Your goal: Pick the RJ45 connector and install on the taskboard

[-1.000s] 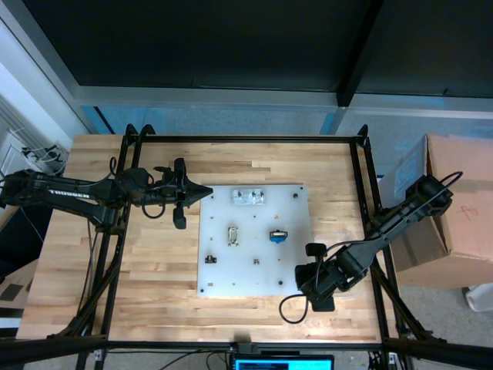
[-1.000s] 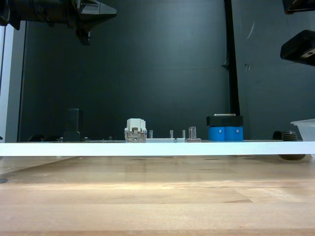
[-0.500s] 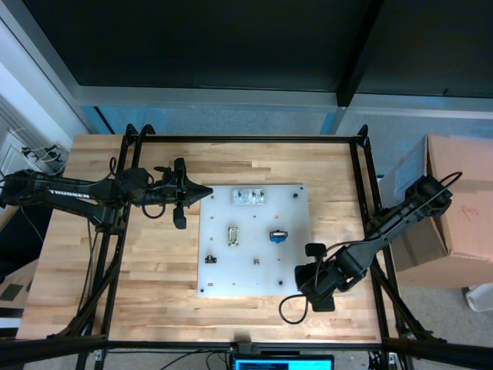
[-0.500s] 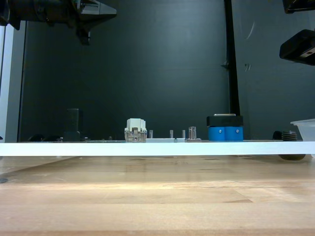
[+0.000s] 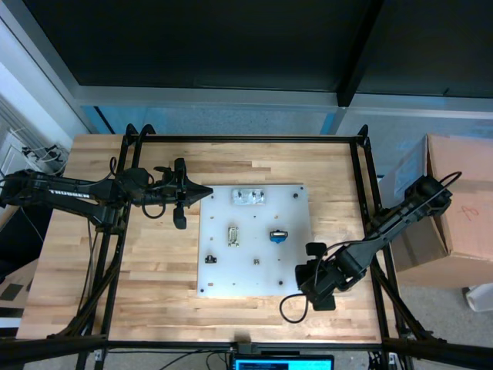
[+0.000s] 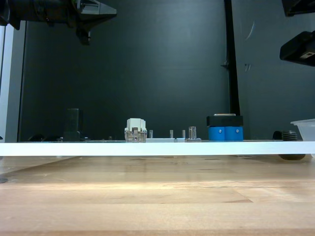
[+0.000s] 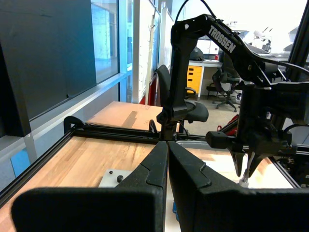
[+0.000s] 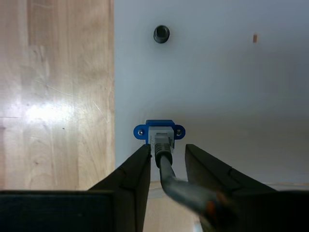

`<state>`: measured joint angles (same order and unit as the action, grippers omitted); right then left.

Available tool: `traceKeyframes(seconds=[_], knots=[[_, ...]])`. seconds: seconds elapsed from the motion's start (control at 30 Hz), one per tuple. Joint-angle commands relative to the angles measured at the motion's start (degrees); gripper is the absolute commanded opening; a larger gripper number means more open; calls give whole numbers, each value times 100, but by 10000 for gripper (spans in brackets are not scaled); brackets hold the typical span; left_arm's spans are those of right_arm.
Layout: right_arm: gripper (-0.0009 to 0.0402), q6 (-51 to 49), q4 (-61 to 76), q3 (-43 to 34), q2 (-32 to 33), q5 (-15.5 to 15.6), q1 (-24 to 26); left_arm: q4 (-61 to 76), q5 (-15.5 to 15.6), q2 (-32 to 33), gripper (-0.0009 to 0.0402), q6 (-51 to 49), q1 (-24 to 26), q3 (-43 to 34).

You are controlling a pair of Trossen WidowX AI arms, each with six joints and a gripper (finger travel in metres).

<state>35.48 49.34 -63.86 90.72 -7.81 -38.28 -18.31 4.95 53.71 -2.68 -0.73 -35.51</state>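
The RJ45 connector (image 8: 159,137) sits in its blue seat (image 8: 140,131) near a corner of the white taskboard (image 8: 217,72). Its grey cable (image 8: 166,169) runs back between the fingers of my right gripper (image 8: 167,149). Those fingers stand open on either side of the cable, with a gap on one side. From above, the right gripper (image 5: 313,271) hovers over the near right corner of the board (image 5: 254,223) and hides the seat. My left gripper (image 5: 204,193) is shut and empty, held high at the board's far left edge (image 7: 167,145) (image 6: 106,9).
Other fittings stand on the board: a silver block (image 5: 249,198), a grey connector (image 5: 233,236) and a blue-and-black one (image 5: 277,236). A black screw (image 8: 161,34) sits beyond the seat. A cardboard box (image 5: 454,208) stands off the table's right side.
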Motion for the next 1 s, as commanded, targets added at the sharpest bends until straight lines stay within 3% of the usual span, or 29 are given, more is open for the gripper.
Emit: traceKeyframes(seconds=[0.03,0.3,0.63,0.87,1.0], knots=[[125,11,61,-24,-179,-4,-4,0,-2,2,0,2,-2,0],[168,20,315,-2,-837,-72,-4,-2,-2,2,0,2,-2,0],[171,-20,442,9,-1032,-184,-4,-2,-2,2,0,2,-2,0],[141,-52,291,424,-1808,-365,428,-2,-2,2,0,2,0,0],[106,-461,-162,769,-2472,-732,953,-2,-2,2,0,2,-2,0]])
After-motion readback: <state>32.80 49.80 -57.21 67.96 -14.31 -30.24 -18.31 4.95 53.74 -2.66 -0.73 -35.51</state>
